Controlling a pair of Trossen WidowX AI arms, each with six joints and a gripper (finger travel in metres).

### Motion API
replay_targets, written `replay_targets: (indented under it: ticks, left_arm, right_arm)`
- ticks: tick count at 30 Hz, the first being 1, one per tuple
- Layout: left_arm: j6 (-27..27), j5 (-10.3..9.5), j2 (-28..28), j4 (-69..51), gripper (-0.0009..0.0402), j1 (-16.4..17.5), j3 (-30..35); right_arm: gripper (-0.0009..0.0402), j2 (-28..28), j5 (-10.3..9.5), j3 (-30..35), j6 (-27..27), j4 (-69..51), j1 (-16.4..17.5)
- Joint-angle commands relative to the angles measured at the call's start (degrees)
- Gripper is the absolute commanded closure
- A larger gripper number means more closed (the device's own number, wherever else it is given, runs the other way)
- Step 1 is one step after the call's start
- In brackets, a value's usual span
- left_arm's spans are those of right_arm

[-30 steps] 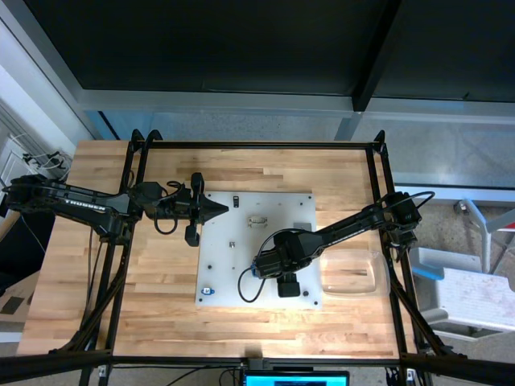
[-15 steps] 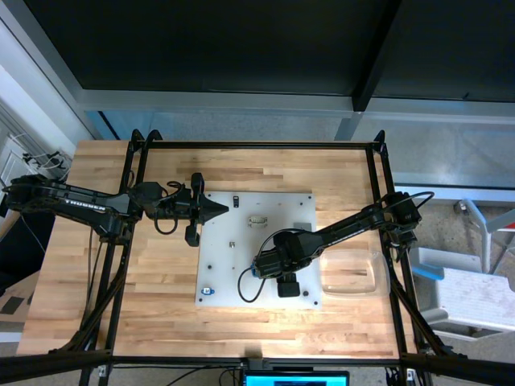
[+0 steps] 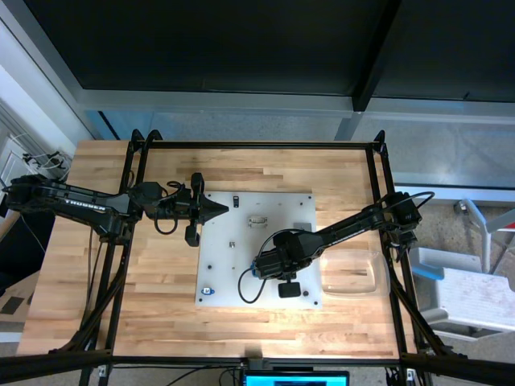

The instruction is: Pick the 16mm cylinder and place it in the container

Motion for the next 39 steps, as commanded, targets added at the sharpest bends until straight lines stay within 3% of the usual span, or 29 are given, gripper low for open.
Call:
replay_targets:
  ticks: [1, 18, 39]
  left_arm:
    - [0.00, 0.02, 0.02, 0.00, 0.0393, 0.00, 0.00]
    - [0.02, 0.00, 0.02, 0.00, 0.0393, 0.00, 0.00]
    - [0.00, 0.02, 0.04, 0.00, 0.0393, 0.00, 0.00]
  right_arm:
    - [0.0344, -0.02, -0.04, 0.09, -0.02, 0.04, 0.00]
    - [0.0352, -2.45, -0.44, 0.09, -0.44, -1.44, 0.02]
    - [0.0352, -13.73, -0.37, 0.00, 1.09, -8.66, 0.02]
